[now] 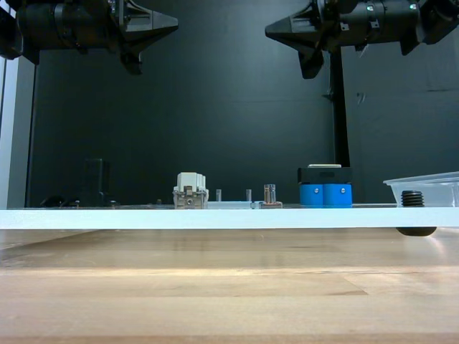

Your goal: Pick the RJ45 connector and install on taskboard

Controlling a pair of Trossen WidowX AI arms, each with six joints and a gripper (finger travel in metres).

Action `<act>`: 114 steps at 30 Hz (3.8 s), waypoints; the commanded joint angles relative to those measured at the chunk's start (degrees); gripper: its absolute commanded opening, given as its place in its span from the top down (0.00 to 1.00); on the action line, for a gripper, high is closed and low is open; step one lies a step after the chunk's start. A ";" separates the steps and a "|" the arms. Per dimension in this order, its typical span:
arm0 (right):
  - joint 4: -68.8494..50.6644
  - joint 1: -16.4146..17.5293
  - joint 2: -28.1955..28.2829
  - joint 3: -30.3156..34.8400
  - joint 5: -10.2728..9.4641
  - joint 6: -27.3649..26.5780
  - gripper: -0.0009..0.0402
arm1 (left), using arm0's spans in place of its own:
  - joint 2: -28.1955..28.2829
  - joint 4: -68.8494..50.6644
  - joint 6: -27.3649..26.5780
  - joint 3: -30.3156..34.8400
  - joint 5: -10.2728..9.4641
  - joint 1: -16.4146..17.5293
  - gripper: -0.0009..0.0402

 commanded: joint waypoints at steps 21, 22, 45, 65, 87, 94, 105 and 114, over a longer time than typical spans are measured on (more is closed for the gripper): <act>-35.47 0.04 -21.05 0.46 -0.07 0.37 0.98 | 0.00 0.02 0.00 0.00 0.02 0.02 0.98; -37.70 0.04 -21.44 1.05 -0.04 0.31 0.98 | 0.00 0.02 0.00 0.00 0.02 0.02 0.98; -86.20 4.42 -22.67 16.44 -0.61 -4.22 0.98 | 0.00 0.02 0.00 0.00 0.02 0.02 0.98; -98.66 18.01 -18.69 15.82 4.79 1.33 0.95 | 0.00 0.02 0.02 0.00 0.02 0.00 0.98; -90.29 23.12 -12.33 6.97 7.34 6.80 0.65 | 0.00 0.02 0.00 0.00 0.02 0.00 0.98; -88.11 26.47 -9.35 5.90 7.76 8.68 0.65 | 0.00 0.02 0.00 0.00 0.02 0.00 0.98; -84.96 27.12 -6.71 3.98 10.32 9.29 0.65 | 0.00 0.02 0.00 0.00 0.02 0.00 0.98; -81.70 27.23 -4.20 2.25 10.10 9.40 0.65 | 0.00 0.02 0.02 0.00 0.02 0.00 0.98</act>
